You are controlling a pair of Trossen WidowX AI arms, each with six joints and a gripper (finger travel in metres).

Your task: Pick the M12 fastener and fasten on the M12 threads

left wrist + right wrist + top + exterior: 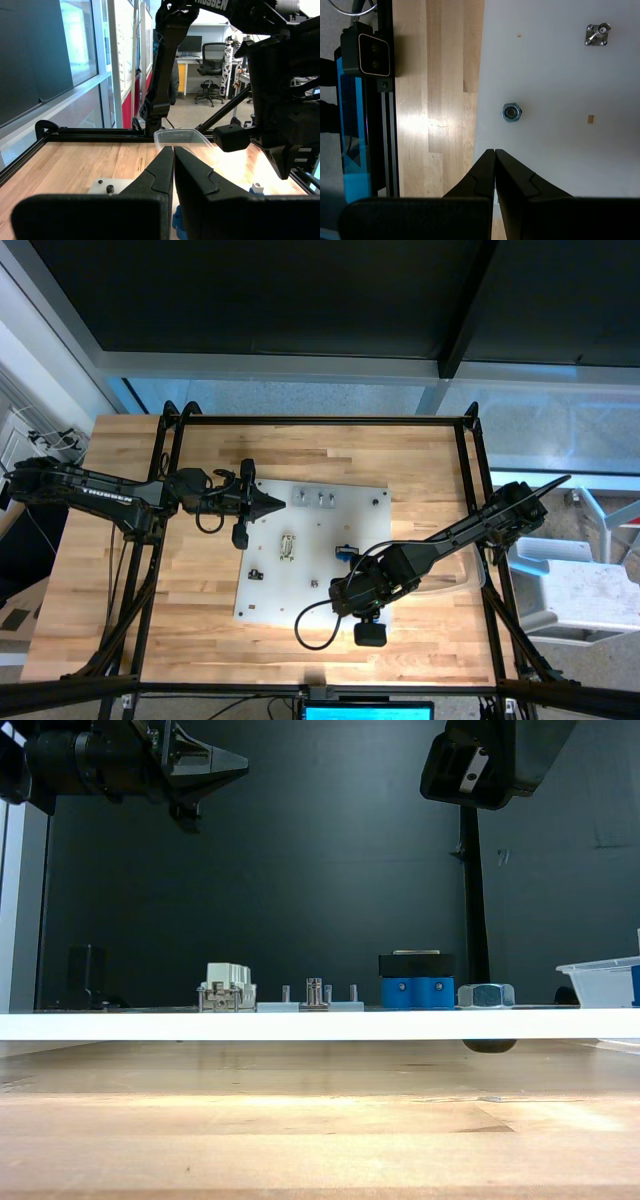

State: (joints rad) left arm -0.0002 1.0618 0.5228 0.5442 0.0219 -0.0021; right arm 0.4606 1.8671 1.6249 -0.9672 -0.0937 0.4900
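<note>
Right end effector hangs closed, empty, above the nut; left end effector, closed, over board's left edge.

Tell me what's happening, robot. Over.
Left gripper shut, parked high. Right gripper shut, empty, above nut. Nut down on its stud. Nothing blocking it.

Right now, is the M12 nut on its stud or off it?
On, seemingly run down: nut sits low on the board, no ribs showing. Right gripper hangs shut above it; left gripper shut over the board's far left.
</note>
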